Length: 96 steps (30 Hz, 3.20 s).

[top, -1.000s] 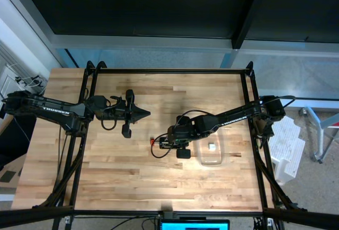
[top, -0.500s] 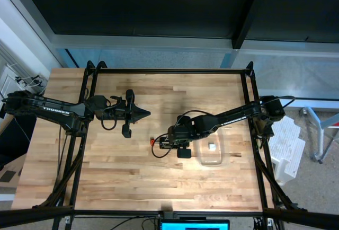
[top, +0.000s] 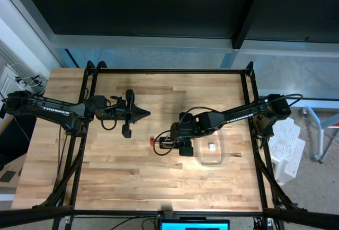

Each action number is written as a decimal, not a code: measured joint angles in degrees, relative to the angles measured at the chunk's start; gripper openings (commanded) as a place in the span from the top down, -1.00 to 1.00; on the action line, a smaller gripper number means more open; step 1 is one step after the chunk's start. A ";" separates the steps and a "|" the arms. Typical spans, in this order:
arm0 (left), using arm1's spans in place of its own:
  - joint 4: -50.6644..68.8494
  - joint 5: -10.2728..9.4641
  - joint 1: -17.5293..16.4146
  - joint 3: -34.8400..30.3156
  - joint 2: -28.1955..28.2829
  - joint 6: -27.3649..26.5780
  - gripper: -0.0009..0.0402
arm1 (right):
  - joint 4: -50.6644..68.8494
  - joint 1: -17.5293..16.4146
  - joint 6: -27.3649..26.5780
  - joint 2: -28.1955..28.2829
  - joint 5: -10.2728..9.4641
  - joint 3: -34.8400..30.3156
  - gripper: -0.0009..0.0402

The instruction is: Pick the RCA connector and install on taskboard

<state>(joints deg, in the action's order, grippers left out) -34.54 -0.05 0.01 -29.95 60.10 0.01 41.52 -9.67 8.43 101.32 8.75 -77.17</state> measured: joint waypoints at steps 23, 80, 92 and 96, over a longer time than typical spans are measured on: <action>0.00 0.00 0.00 0.00 0.00 0.00 0.96 | 1.44 0.13 -0.11 -4.83 -0.44 -0.09 0.04; 0.00 0.02 0.00 0.02 0.02 -0.02 0.96 | -63.56 6.45 -7.37 -41.83 -1.38 40.04 0.91; 0.00 0.02 0.00 0.02 0.00 0.00 0.96 | -66.69 7.63 -7.43 -43.98 -6.01 42.99 0.96; 0.02 0.00 0.00 0.00 0.00 0.00 0.96 | -66.64 7.85 -7.45 -44.02 -7.50 43.01 0.96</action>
<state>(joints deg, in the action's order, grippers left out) -34.52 -0.05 0.01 -29.95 60.10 0.01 -25.12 -1.83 0.97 57.30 1.26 -34.15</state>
